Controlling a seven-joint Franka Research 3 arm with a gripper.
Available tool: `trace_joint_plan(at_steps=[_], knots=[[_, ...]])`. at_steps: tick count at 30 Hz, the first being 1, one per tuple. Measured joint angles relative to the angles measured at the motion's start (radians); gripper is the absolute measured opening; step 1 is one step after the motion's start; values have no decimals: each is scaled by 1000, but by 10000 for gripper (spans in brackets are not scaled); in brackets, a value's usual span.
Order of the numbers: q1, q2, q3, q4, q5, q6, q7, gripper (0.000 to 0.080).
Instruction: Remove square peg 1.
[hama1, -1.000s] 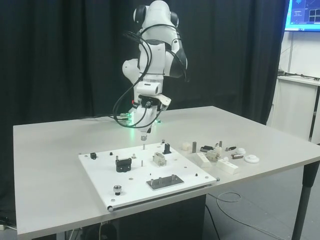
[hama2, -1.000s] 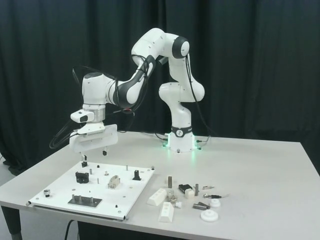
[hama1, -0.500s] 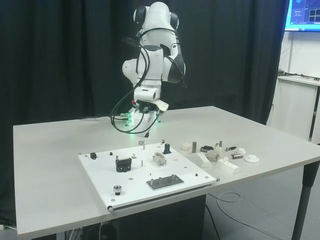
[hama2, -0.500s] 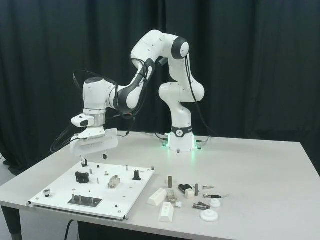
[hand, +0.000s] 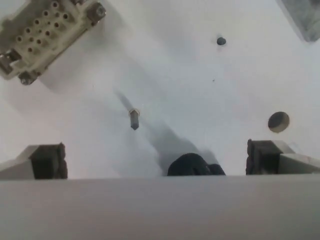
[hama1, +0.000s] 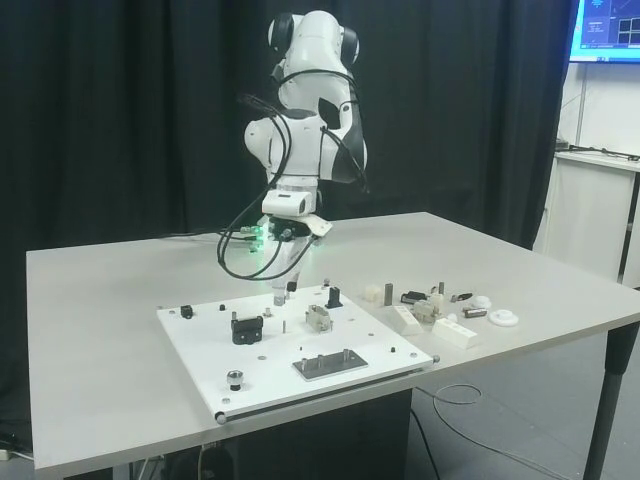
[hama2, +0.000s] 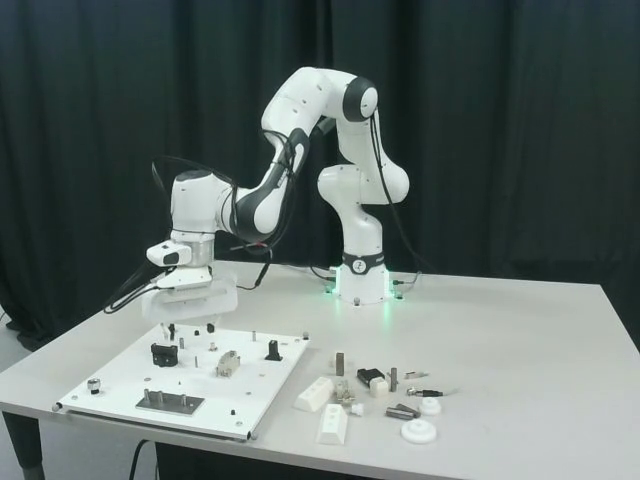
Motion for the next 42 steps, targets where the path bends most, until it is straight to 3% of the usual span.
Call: trace_joint_plan(at_steps=[14,42], knots=[[-2,45,0,-2,55,9,-43,800],[-3,110,2,1,104,35,-64,800]])
